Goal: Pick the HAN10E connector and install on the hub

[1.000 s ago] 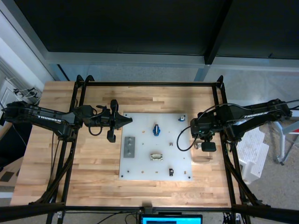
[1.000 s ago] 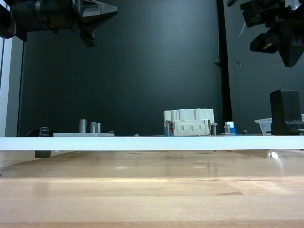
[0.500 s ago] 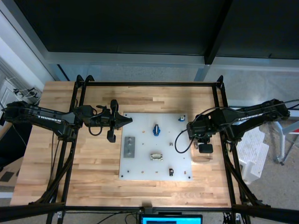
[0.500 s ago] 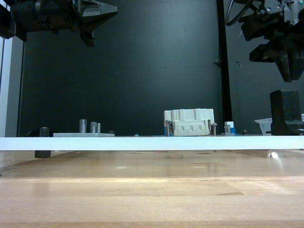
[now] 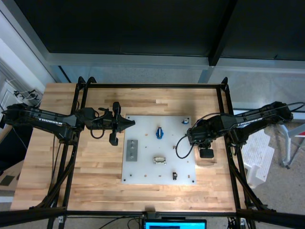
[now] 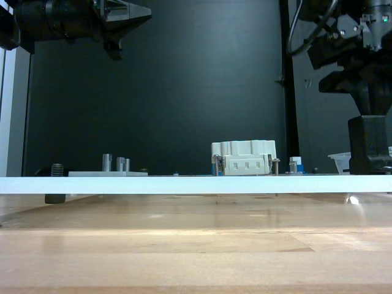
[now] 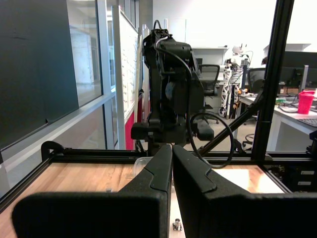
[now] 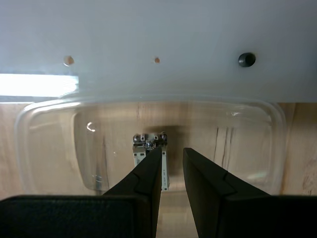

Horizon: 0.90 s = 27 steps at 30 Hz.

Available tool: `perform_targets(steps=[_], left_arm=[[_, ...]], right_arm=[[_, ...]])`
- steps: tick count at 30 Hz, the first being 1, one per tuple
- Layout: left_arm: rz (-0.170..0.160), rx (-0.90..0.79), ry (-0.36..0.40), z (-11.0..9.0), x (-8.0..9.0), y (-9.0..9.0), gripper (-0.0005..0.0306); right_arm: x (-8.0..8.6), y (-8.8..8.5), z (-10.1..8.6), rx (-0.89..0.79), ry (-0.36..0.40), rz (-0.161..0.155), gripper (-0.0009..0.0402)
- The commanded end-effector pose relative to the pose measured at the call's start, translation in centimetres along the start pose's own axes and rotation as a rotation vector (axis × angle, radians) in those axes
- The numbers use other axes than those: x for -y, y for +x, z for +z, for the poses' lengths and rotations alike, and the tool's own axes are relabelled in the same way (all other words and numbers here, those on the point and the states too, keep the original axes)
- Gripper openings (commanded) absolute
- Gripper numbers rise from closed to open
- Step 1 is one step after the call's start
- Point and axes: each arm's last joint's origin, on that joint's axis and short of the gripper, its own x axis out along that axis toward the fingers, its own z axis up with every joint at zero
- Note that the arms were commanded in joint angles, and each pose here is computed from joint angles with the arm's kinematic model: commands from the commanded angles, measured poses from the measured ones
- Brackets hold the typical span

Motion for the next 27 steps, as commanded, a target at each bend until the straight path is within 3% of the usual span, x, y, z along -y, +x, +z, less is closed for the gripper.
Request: perform_targets(steps=[1,15,27], left_arm=[[0.000,0.000,0.000,0.0,0.0,0.0,0.0000],[0.000,0.000,0.000,0.0,0.0,0.0,0.0000],[0.000,0.000,0.000,0.0,0.0,0.0,0.0000]], right_arm=[[-0.1,0.3,0.3,-0.006,-0.001,-0.001,0.0057],[-0.3,1.4,1.0,-0.004,-0.003,-0.001,0.0057],[-0.6,3.4,1.2,-0.012,0.007,0.000,0.0057]])
